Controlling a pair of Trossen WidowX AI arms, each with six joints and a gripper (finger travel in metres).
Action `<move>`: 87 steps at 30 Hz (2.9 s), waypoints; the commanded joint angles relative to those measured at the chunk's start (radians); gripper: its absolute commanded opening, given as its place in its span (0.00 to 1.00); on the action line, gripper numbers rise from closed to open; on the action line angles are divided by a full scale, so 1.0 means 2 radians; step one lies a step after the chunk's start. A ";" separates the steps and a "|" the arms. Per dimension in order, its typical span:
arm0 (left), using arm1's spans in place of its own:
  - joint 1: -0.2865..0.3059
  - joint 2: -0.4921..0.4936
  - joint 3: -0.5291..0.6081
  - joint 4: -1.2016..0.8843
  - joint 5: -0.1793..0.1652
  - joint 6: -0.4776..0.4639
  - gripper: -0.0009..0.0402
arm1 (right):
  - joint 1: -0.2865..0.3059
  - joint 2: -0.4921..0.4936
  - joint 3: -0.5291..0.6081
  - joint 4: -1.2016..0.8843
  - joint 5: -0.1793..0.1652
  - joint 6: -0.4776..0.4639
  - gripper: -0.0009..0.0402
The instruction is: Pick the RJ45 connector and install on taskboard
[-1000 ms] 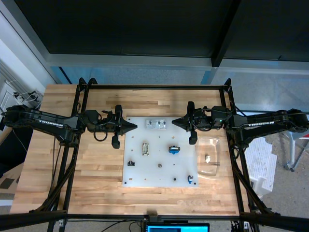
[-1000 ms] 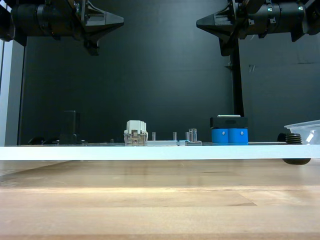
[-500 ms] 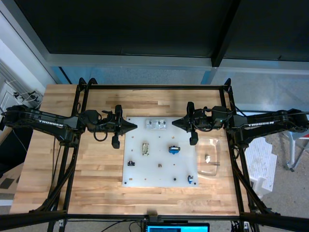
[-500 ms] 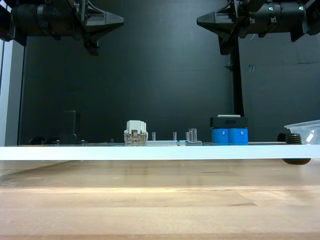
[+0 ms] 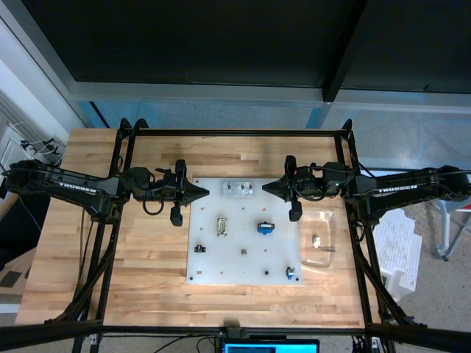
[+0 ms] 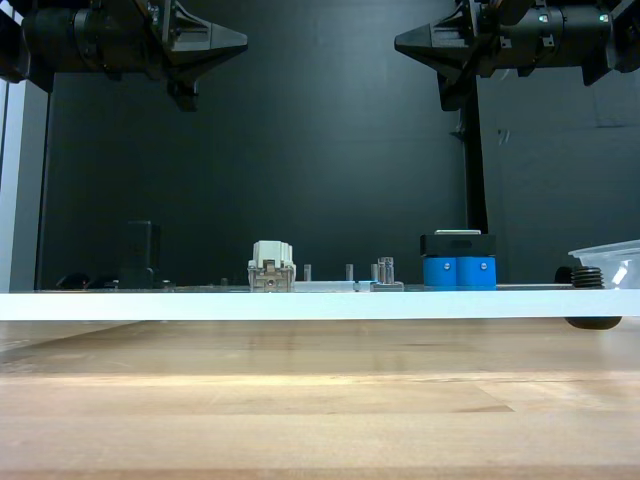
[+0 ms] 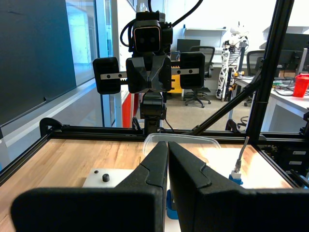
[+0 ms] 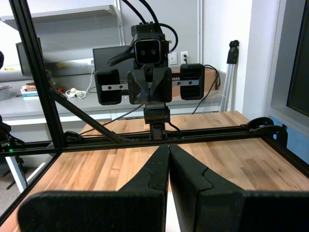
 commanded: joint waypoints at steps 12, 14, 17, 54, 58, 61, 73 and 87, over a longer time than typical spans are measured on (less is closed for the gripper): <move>0.000 0.000 0.000 0.000 0.000 0.000 0.02 | 0.000 0.000 0.003 -0.001 0.000 0.000 0.02; 0.000 0.000 0.000 0.000 0.000 0.000 0.02 | 0.000 0.000 0.003 -0.001 0.000 0.000 0.02; 0.000 0.000 0.000 0.000 0.000 0.000 0.02 | 0.000 0.000 0.003 -0.001 0.000 0.000 0.02; 0.000 0.000 0.000 0.000 0.000 0.000 0.02 | 0.000 0.000 0.003 -0.026 0.000 0.000 0.02; 0.000 0.000 0.000 0.000 0.000 0.000 0.02 | 0.000 0.000 0.003 -0.026 0.000 0.000 0.02; 0.000 0.000 0.000 0.000 0.000 0.000 0.02 | 0.000 0.000 0.003 -0.026 0.000 0.000 0.02; 0.000 0.000 0.000 0.000 0.000 0.000 0.02 | 0.000 0.000 0.003 -0.015 0.000 0.000 0.02; 0.000 0.000 0.000 0.000 0.000 0.000 0.02 | 0.000 0.000 0.003 -0.017 0.000 0.000 0.02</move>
